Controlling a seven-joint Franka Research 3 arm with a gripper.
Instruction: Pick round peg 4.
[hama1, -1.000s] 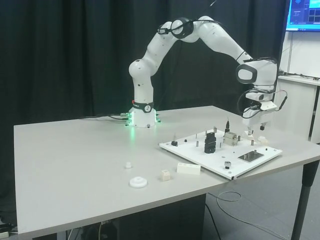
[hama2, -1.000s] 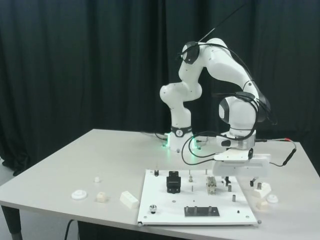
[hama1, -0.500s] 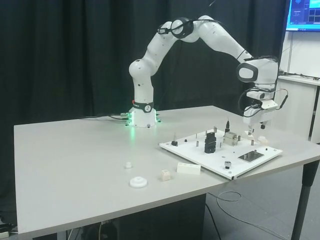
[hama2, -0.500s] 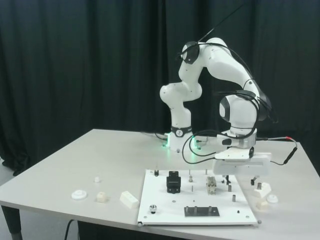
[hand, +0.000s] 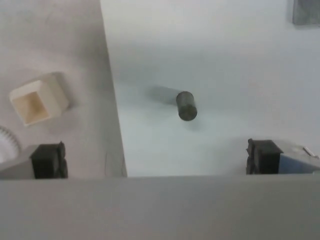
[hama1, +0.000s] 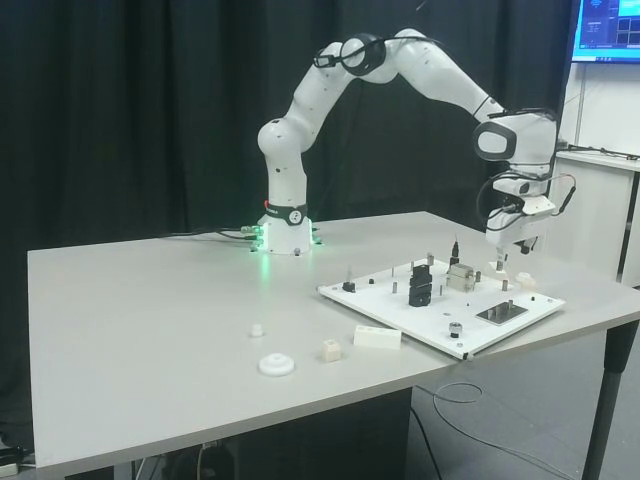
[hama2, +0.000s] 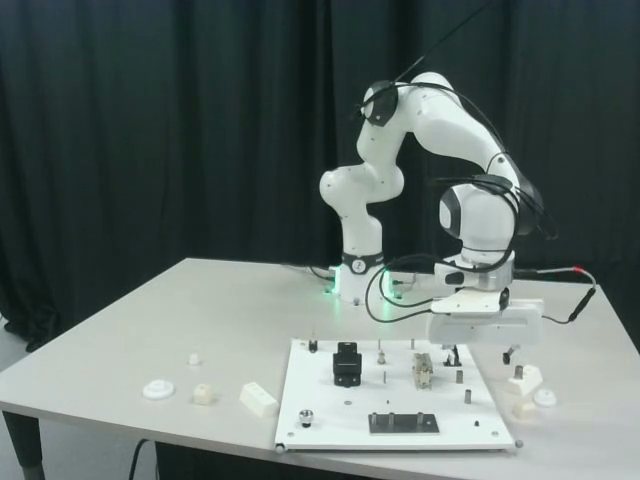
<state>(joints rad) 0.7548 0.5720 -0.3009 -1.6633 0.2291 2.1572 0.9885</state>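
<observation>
A short dark round peg (hand: 186, 105) stands upright on the white board (hand: 225, 60), close to the board's edge. My gripper (hand: 155, 158) hangs above it, open, with its black fingertips (hand: 48, 160) far apart and nothing between them. The peg lies a little off the line between the two fingertips. In the room views the gripper (hama1: 510, 252) hovers over the far right end of the board (hama1: 440, 310), clear of the parts on it. From the second room view the gripper (hama2: 482, 352) is likewise raised above the board (hama2: 320, 420).
A small white hollow cube (hand: 37, 98) and a white toothed wheel (hand: 5, 145) lie on the grey table just off the board's edge. The board carries a black block (hama1: 419, 287), a grey clamp (hama1: 460, 277) and several thin pegs. White parts (hama1: 376, 337) lie left of the board.
The arm has lifted the gripper a little higher above the board's right end over the last second. Nothing on the table or board has moved.
</observation>
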